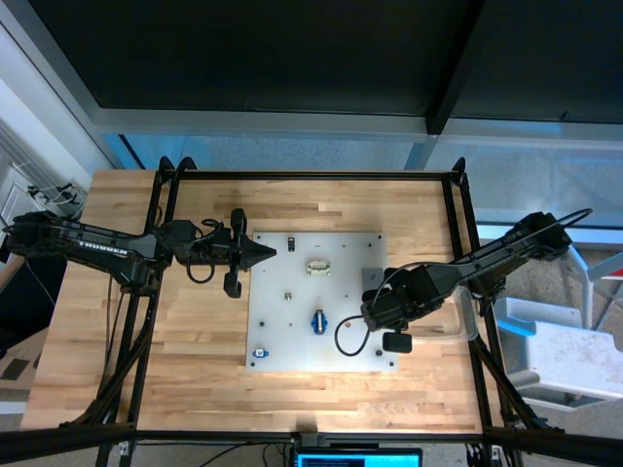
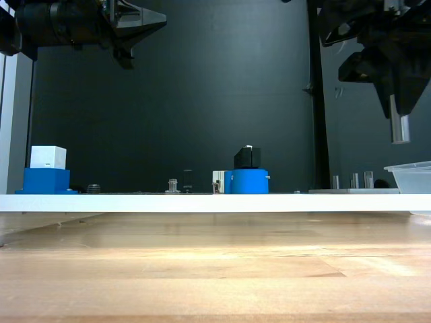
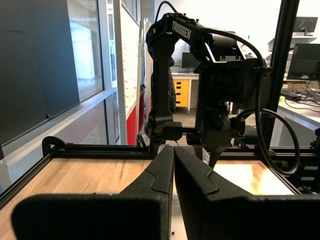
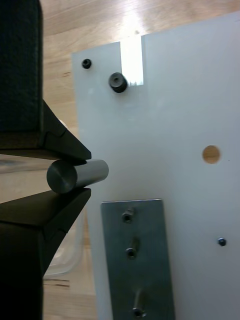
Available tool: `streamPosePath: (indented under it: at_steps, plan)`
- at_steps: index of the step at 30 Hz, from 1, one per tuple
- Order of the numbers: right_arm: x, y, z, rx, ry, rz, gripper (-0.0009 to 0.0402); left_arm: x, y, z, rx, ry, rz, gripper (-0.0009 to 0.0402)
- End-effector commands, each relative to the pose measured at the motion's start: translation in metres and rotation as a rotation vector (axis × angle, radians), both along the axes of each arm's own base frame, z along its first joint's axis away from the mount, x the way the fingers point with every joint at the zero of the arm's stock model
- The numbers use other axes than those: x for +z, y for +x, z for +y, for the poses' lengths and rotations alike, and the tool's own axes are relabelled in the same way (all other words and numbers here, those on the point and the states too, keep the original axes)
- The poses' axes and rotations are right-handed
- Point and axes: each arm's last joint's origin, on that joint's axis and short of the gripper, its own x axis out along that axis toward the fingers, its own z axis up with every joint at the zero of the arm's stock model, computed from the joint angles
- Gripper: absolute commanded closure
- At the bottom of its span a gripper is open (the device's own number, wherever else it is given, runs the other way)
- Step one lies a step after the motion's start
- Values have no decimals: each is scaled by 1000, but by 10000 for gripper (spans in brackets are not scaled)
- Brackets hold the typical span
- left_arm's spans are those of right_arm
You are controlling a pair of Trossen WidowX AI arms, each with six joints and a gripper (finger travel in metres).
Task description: Pick the 16mm cylinder and place it in the taskboard
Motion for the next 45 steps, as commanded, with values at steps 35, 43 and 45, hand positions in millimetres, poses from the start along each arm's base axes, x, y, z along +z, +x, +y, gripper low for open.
streamPosePath:
  at_steps: [35,43,45]
  plan:
    - [-11,76,0,7,-8,-24,366,0,0,0,0,0,0,393]
    - [-9,77,0,3,-6,-32,366,0,0,0,0,0,0,393]
    - [-9,77,0,3,-6,-33,366,0,0,0,0,0,0,393]
